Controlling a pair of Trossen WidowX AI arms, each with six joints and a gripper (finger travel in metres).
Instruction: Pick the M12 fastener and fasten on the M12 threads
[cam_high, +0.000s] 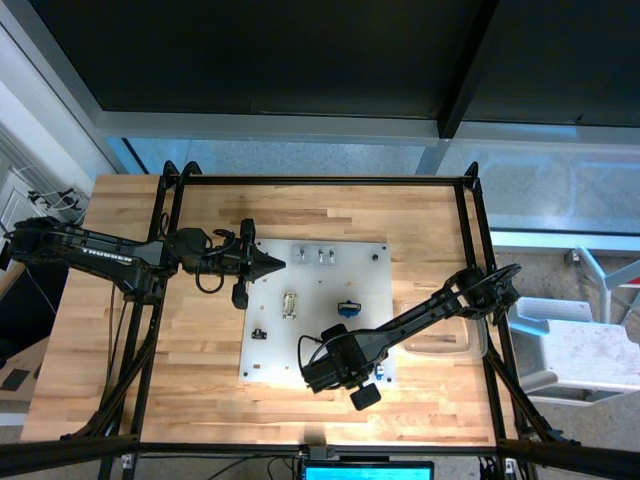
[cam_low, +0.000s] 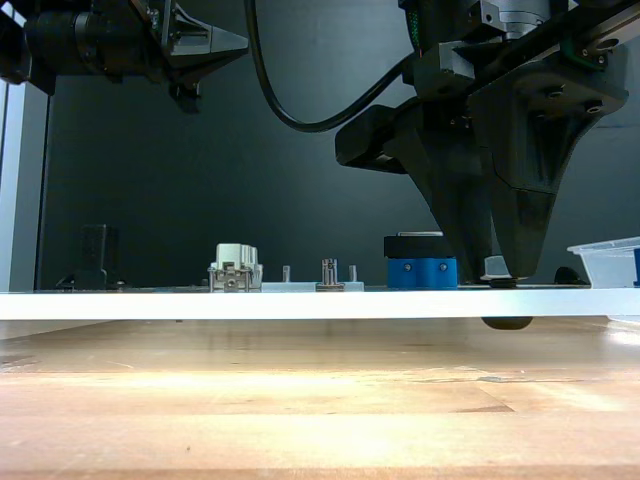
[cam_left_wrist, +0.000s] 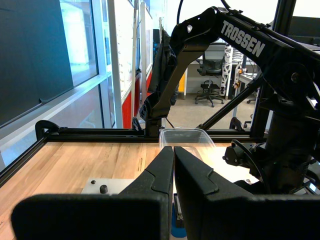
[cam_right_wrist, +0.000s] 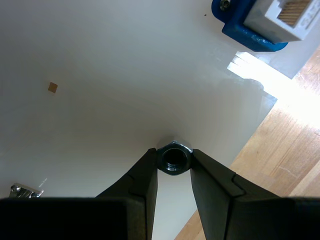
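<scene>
Right wrist view: the right pincer grips the M12 fastener, hole facing the white board at its near-right edge, M12 threads unseen; the left pincer hangs closed far-left.

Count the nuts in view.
1. The nut is pinched by the right gripper low at the near right edge of the board; the left gripper hangs shut over its far left. The arm may hide others.

Right gripper pinches nut at board's near right; left gripper far-left.
</scene>
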